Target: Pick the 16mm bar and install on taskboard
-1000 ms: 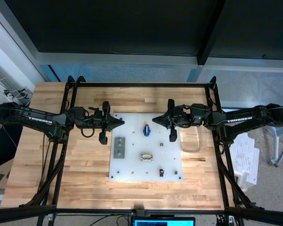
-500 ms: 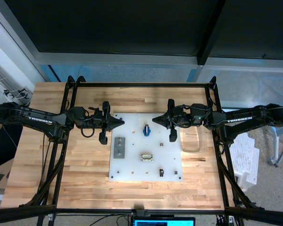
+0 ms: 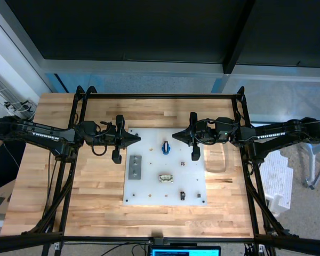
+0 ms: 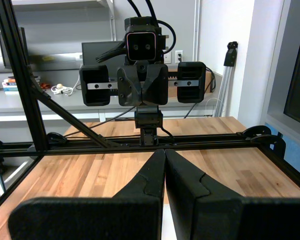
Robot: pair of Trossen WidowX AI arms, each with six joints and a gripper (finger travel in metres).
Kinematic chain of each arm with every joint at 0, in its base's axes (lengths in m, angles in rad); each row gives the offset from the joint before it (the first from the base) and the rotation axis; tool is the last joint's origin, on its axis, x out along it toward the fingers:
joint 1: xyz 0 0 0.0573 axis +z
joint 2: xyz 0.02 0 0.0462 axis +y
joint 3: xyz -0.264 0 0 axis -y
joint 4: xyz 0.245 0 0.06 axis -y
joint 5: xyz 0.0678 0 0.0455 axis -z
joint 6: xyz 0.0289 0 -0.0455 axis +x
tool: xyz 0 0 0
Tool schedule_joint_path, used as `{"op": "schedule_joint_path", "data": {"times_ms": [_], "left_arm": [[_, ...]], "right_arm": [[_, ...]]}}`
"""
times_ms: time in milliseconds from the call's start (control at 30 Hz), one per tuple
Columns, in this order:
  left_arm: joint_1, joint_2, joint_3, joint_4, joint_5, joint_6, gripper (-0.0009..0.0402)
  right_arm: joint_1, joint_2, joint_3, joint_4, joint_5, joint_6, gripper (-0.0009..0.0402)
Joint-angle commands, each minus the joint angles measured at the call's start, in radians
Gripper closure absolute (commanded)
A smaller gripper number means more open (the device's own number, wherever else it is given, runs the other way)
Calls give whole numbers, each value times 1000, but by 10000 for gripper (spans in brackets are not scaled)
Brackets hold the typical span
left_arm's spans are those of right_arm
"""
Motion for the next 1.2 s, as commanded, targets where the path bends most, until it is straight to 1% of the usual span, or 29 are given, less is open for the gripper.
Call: {"op": "schedule_joint_path", "data": {"times_ms": [33,900,1200], "left_arm": [[0,0,0,0,0,0,393],[0,0,0,0,0,0,393],[0,0,0,0,0,0,393]], "right_arm": [[0,0,0,0,0,0,393],[0,0,0,-3,0,0,393],[0,0,0,-46,0,0,393]]}}
